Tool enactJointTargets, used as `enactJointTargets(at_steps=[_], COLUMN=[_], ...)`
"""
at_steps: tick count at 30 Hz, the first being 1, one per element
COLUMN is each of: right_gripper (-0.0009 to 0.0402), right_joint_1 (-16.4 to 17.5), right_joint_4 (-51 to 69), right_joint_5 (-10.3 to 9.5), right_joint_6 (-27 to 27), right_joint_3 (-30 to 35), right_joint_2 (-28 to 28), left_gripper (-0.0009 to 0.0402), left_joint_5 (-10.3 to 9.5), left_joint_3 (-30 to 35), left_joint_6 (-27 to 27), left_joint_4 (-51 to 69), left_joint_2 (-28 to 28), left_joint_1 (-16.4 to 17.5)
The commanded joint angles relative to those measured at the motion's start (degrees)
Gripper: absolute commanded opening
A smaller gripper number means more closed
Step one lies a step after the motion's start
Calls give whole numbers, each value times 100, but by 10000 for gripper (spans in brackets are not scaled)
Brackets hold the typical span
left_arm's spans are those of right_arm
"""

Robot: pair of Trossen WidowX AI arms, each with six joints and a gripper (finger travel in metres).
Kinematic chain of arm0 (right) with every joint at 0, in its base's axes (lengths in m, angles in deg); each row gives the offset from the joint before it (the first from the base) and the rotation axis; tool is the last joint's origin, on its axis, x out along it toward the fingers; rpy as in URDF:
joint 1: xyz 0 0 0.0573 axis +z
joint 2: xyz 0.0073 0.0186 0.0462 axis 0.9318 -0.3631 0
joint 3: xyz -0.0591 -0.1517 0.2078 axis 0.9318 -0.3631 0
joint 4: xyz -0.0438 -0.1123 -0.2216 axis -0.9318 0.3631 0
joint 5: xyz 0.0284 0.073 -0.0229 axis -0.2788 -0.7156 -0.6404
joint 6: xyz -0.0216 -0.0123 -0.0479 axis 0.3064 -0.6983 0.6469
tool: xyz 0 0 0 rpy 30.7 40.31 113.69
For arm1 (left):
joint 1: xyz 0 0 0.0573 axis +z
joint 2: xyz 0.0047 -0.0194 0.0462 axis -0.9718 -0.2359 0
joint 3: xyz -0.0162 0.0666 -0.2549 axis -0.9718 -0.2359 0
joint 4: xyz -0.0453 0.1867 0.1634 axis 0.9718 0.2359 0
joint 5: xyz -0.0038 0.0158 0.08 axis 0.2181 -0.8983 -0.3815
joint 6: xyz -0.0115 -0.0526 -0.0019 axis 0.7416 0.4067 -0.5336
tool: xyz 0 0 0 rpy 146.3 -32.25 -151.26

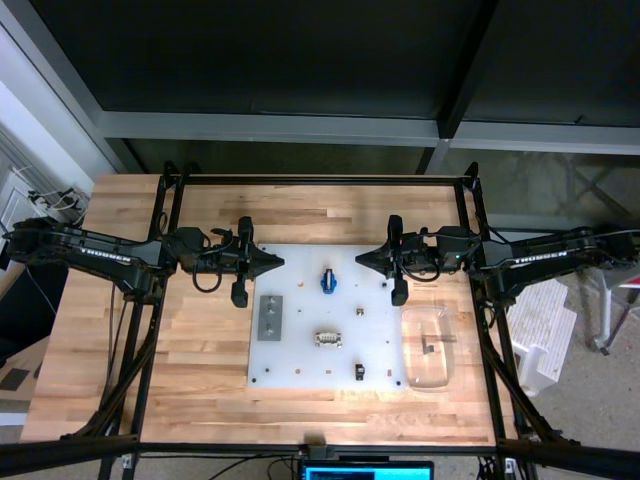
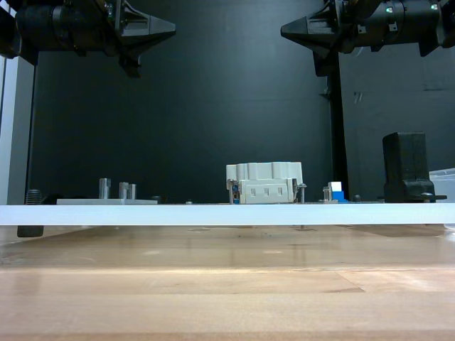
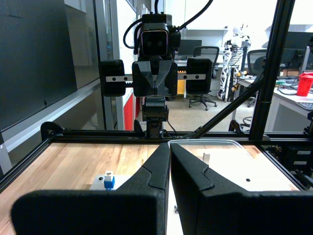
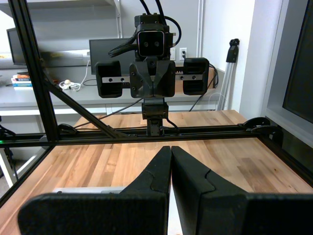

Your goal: Pick the 16mm bar and install on taskboard

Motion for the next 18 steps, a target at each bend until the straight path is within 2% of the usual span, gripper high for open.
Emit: enactJointTargets(at_steps=[1, 18], right_gripper=[0, 0], right_joint_1=[2, 7], right_joint_4=[-7, -15], right_joint_5=[0, 2], right_joint_6=[0, -72], right_joint_3=[0, 4], right_joint_2=[0, 0], left_gripper=[0, 0], left_joint_5=[2, 2], left_joint_3=[2, 2], left_joint_6=[0, 0], left_joint_4=[0, 0], left_joint_2=[-2, 0], left_joint_1=[4, 2])
